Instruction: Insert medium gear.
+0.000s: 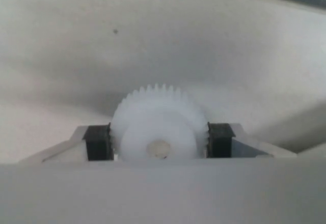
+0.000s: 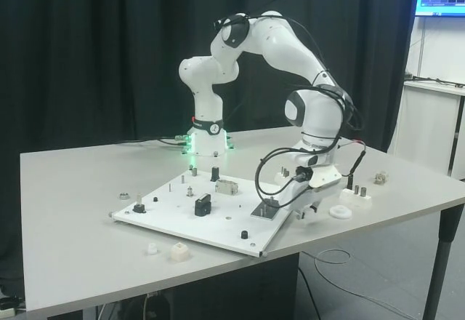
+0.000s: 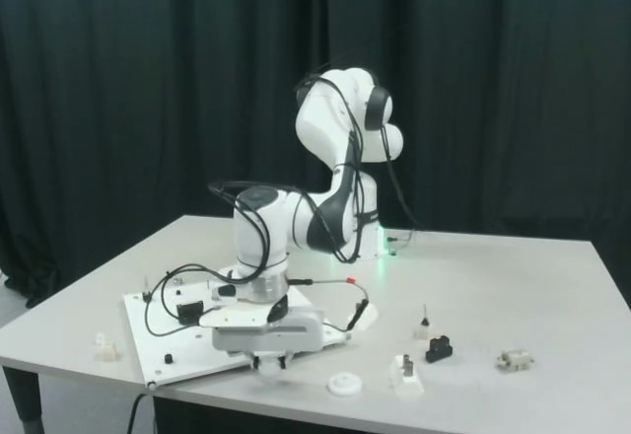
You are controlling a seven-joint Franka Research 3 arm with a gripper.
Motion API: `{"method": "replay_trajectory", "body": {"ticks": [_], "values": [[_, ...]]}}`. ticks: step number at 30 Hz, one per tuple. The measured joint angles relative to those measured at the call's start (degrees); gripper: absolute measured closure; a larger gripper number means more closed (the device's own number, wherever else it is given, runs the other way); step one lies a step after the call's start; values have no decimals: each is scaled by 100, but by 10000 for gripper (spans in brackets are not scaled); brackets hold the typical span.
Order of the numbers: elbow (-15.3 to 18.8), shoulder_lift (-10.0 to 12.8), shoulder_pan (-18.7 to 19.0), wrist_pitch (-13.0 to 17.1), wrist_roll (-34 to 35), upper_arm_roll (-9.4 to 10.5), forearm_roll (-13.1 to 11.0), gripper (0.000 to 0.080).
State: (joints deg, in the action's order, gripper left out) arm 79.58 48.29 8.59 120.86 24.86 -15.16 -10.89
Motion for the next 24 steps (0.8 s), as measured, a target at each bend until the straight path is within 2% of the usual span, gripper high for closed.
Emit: {"method": "replay_trajectory", "body": {"ticks": [6,15,19,24], "values": [[22,-97,0,-268,154,-93,76,403],[283,-452,-24,-762,787,-171,439,403],[518,-648,-58,-808,1090,-171,567,403],[840,-871,-129,-741,2057,-172,629,403]]}}
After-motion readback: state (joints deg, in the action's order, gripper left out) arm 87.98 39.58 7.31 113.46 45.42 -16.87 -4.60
